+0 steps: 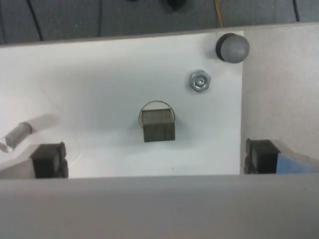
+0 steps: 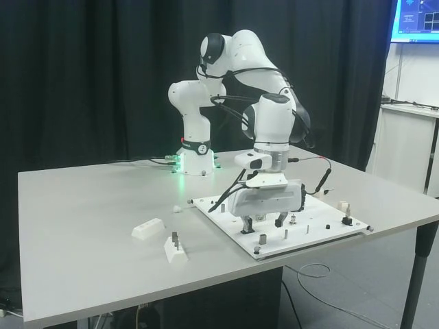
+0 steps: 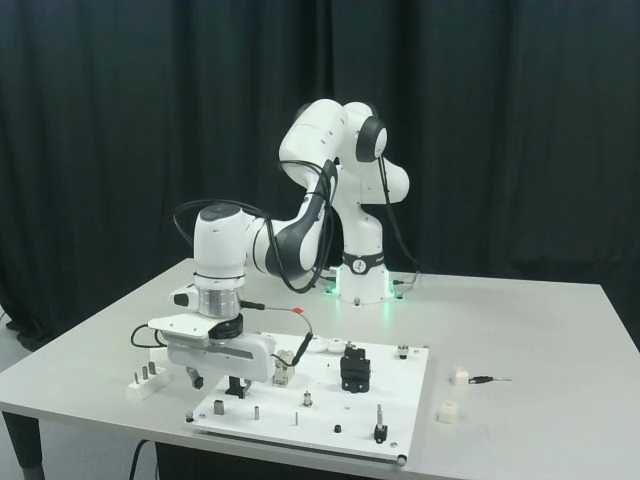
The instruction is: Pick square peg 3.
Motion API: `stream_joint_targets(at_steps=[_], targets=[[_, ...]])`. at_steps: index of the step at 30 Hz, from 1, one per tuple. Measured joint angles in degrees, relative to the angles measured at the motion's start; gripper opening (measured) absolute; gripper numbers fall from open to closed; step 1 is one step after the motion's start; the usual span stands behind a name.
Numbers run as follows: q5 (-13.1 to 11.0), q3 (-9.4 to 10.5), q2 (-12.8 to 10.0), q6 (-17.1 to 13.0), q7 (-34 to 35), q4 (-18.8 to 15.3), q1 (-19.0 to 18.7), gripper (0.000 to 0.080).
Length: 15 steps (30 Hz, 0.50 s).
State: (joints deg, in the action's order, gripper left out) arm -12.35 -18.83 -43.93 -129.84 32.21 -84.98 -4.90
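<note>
The white arm's claw hangs low over the near corner of the flat white square board that lies on the grey surface, and its two black fingers stand wide apart with nothing between them. Straight beneath the gap, the small grey square peg stands upright on the board, apart from both fingertips; in the first room view the same peg sits just in front of the claw, close to the board's near edge, and in the second room view it stands at the board's near left corner, below and a little left of the claw. In the wrist view a grey hexagonal nut lies on the board near the peg, and a round grey bumper caps the board's corner just beyond the nut. A slim grey cylindrical pin leans at the side of the board next to one finger. Further along the board in the second room view a black block-shaped fixture stands near the middle. Off the board, two white plastic holder blocks rest on the surface to the left in the first room view, the nearer one carrying a small grey peg upright in it. The arm's white base is bolted at the far side of the surface, with a green glow at its foot.
</note>
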Motion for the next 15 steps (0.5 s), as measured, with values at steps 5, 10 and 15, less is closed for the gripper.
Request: stream_joint_targets(at_steps=[5,10,15], targets=[[0.25,0.0,0.0,0.0,0.0,0.06,0.04,0.0797],[0.55,-0.03,0.0,0.0,0.0,0.06,0.15,0.0797],[0.63,-0.04,0.0,0.0,0.0,0.06,0.25,0.08]])
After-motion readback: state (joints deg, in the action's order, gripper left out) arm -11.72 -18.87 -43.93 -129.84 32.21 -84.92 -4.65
